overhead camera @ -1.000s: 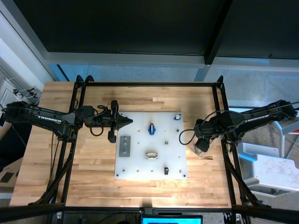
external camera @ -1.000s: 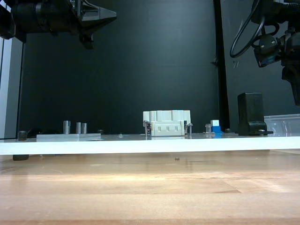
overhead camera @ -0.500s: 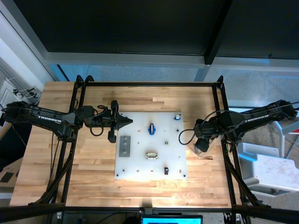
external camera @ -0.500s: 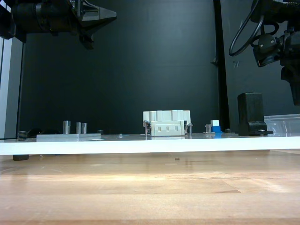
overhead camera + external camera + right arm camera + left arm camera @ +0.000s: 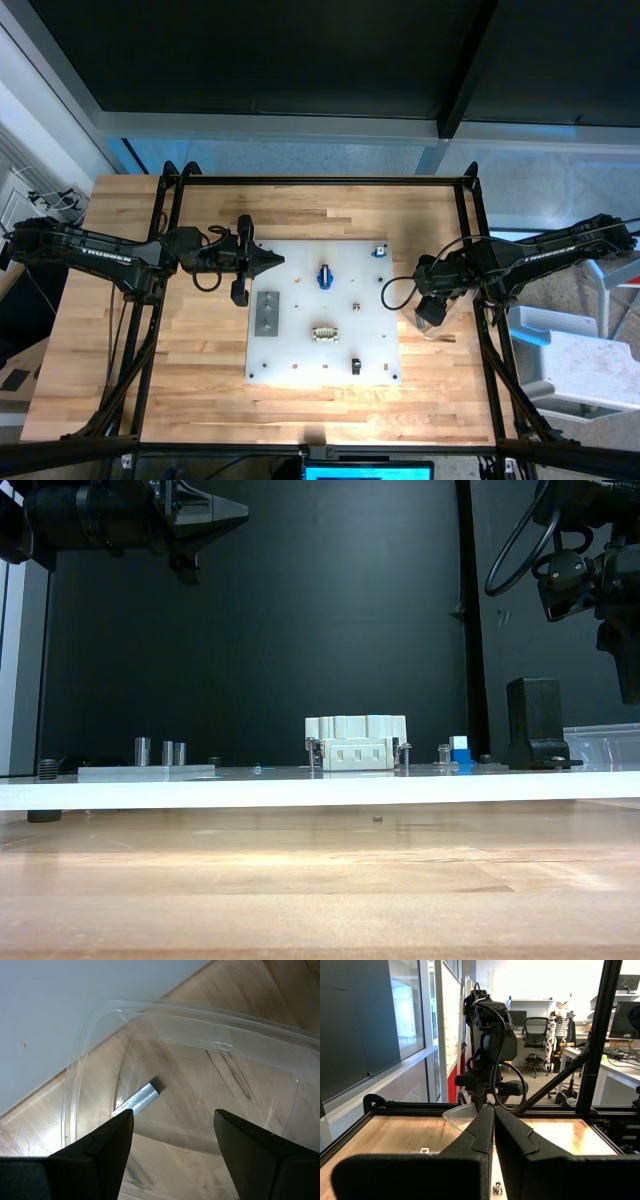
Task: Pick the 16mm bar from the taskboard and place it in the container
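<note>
The silver 16mm bar (image 5: 138, 1101) lies loose on the floor of the clear container (image 5: 95, 1025), free of any grip. Directly above it my right gripper (image 5: 172, 1152) is open, one dark finger on either side of the tub's inside. From the high view, that right gripper (image 5: 431, 311) hangs over the container (image 5: 443, 327), just off the right edge of the white taskboard (image 5: 300, 350). My left gripper (image 5: 270, 259) is shut and empty, held high over the board's far left corner, its fingertips pressed together (image 5: 493, 1110).
The taskboard carries a grey holed block (image 5: 267, 312), a blue part (image 5: 324, 276), a silver connector (image 5: 323, 333) and a small black part (image 5: 355, 366). A black frame (image 5: 320, 181) borders the wooden table. Short pegs stand in the block (image 5: 160, 751).
My right gripper has lifted slightly above the container. The left arm has not moved.
</note>
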You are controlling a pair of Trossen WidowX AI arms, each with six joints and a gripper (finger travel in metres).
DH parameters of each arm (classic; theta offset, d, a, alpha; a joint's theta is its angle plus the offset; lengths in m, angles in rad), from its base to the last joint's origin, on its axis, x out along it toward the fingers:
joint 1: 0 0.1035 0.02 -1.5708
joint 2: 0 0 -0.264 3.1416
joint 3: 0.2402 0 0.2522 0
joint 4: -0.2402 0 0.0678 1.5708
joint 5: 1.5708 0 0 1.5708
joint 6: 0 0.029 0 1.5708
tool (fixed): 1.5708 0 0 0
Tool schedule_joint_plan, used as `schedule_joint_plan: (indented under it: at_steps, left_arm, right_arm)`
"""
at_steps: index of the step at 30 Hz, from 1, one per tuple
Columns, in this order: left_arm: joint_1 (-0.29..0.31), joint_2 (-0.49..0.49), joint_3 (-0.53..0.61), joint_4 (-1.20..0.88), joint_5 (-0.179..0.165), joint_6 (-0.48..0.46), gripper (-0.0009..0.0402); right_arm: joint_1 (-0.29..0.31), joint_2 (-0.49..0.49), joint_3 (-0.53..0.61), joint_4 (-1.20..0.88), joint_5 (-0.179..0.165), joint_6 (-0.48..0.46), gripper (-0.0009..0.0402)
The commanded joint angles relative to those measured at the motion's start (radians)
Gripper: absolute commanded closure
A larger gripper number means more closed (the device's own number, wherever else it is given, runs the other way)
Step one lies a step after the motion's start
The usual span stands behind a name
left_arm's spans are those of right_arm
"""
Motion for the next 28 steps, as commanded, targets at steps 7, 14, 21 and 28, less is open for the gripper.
schedule_joint_plan:
  at_steps: [7, 14, 21, 28]
  left_arm:
    - [0.0, 0.0, 0.0, 0.0, 0.0, 0.0, 0.0393]
    - [0.0, 0.0, 0.0, 0.0, 0.0, 0.0, 0.0393]
    - [0.0, 0.0, 0.0, 0.0, 0.0, 0.0, 0.0393]
    - [0.0, 0.0, 0.0, 0.0, 0.0, 0.0, 0.0393]
  right_arm:
    - [0.0, 0.0, 0.0, 0.002, 0.0, 0.0, 0.0169]
    - [0.0, 0.0, 0.0, 0.009, 0.0, 0.0, 0.0169]
    - [0.0, 0.0, 0.0, 0.018, 0.0, 0.0, 0.0169]
    - [0.0, 0.0, 0.0, 0.019, 0.0, 0.0, 0.0169]
